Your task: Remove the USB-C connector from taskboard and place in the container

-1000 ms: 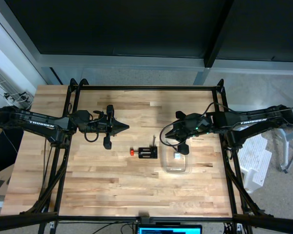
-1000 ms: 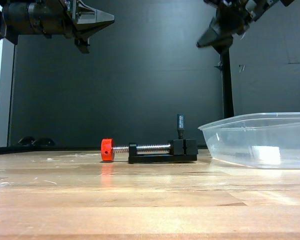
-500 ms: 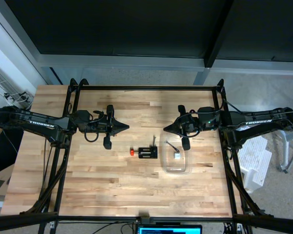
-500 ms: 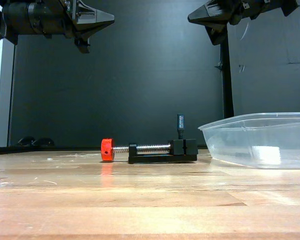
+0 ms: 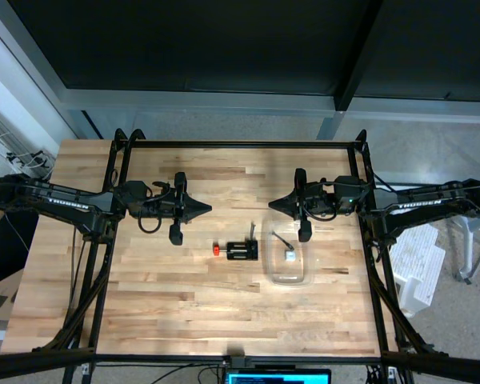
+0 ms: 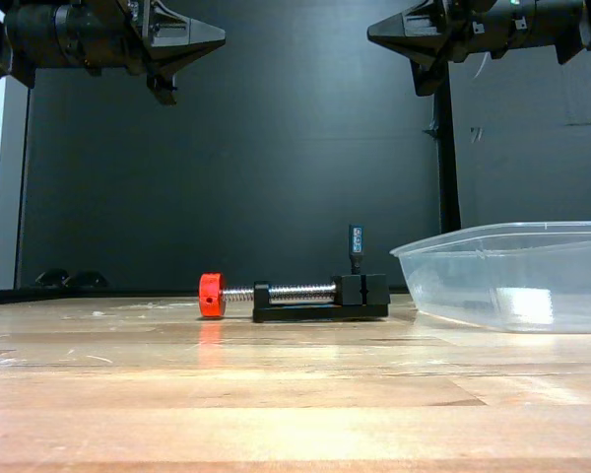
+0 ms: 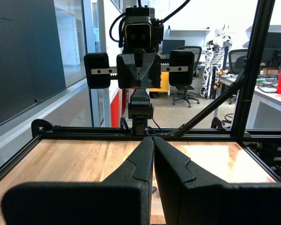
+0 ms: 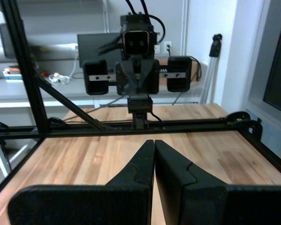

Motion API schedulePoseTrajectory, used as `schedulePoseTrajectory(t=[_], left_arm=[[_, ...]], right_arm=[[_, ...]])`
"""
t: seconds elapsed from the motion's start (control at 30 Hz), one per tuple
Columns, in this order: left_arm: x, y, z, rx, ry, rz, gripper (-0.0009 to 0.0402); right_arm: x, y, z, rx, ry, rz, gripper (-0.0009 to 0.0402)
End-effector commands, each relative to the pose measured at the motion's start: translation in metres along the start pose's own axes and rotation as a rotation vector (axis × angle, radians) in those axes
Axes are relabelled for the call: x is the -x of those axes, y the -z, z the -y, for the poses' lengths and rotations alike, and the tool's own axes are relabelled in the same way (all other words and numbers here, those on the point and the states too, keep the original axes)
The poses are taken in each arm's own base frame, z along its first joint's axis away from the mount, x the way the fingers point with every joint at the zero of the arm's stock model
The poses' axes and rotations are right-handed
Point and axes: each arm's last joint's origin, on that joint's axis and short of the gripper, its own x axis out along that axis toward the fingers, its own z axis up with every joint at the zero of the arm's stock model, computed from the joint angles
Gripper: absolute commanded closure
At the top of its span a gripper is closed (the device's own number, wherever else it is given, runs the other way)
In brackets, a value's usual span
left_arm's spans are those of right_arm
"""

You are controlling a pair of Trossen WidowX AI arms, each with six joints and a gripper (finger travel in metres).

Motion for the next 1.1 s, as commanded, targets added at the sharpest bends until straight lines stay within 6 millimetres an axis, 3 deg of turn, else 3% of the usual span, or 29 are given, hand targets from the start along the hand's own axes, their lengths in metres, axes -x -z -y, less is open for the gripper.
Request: schedulePoseTrajectory(t=[0.03, 1.1], left_arm=[[0.0000, -0.0002, 0.0000, 0.000, 0.000, 0.001, 0.0393], [0.0000, -0.0002, 0.0000, 0.000, 0.000, 0.001, 0.0393]], right_arm=[[0.0018, 0.0028, 0.0022, -0.001, 0.009, 0.008, 0.0393], [0.0056, 0.0083, 0.0068, 0.024, 0.009, 0.029, 0.0393]])
